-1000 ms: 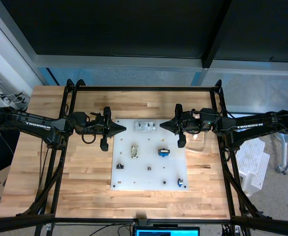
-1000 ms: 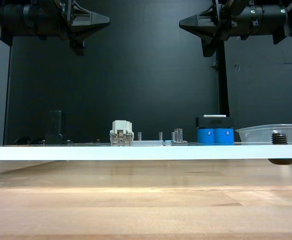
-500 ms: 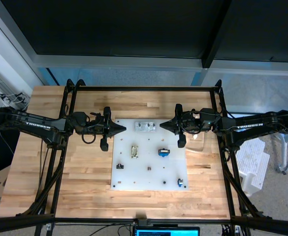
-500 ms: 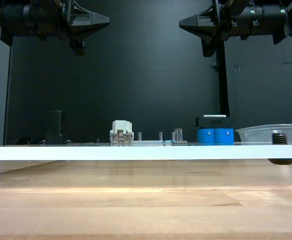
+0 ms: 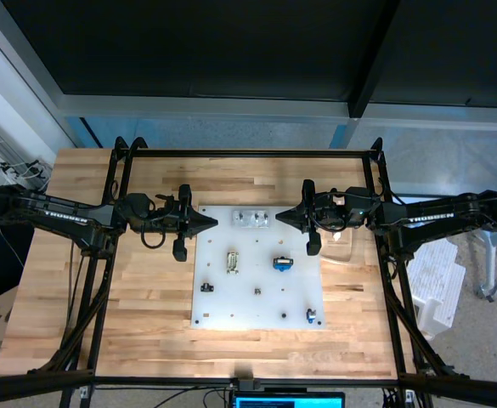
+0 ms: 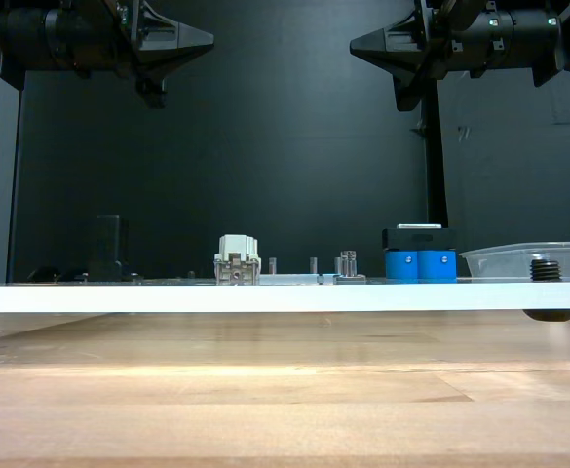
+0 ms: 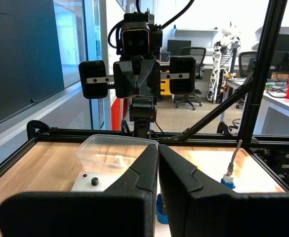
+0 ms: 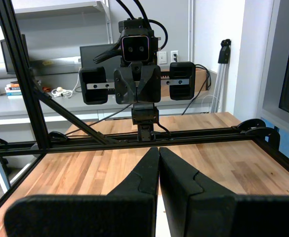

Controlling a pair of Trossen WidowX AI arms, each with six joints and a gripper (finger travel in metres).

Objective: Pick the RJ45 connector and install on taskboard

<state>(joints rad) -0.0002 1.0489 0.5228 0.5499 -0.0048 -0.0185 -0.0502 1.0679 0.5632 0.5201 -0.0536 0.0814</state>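
Observation:
The RJ45 connector (image 7: 228, 173), a pale plug with a thin grey cable rising from it, stands in the small blue jack (image 7: 227, 184) in the left wrist view. From above, a grey piece covers the jack (image 5: 313, 316) at the near right corner of the white board (image 5: 231, 314). My left gripper (image 5: 215, 223) hangs shut and empty high over the board's left edge, its tips (image 7: 158, 148) pressed together. My right gripper (image 5: 278, 218) hangs shut and empty at the same height, facing it. The clear tray (image 5: 340, 246) holds only the white block (image 7: 115, 159).
On the board stand a pale connector housing (image 5: 231, 261), a blue-and-black part (image 5: 282, 263), a small black part (image 5: 206, 288) and a metal piece (image 5: 252, 219). A black aluminium frame (image 5: 248, 154) rings the wooden table. A screen (image 5: 286, 399) sits at the near edge.

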